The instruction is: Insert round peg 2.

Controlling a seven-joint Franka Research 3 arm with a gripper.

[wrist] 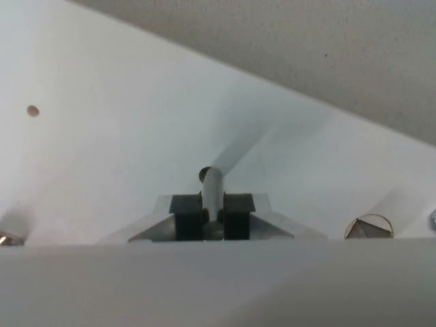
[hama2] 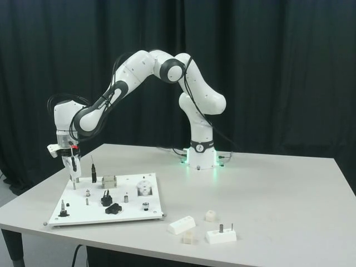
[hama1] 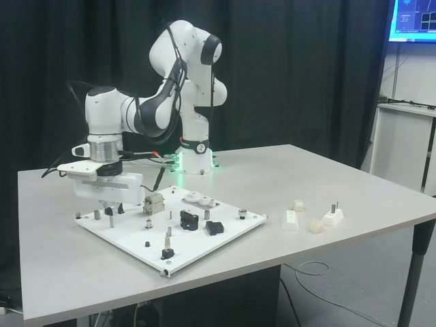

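My gripper is shut on a thin grey round peg, which stands upright between the black finger pads. The peg's lower end sits at a small dark hole in the white board; whether it has entered the hole is not visible. In the first room view the gripper hangs over the board's far left corner with the peg under it. From the second room view, gripper and peg are at the same corner of the board.
Other pegs and black parts stand on the board, plus a grey block. A triangular socket and another small hole show close by. White blocks and a white peg holder lie on the grey table right of the board.
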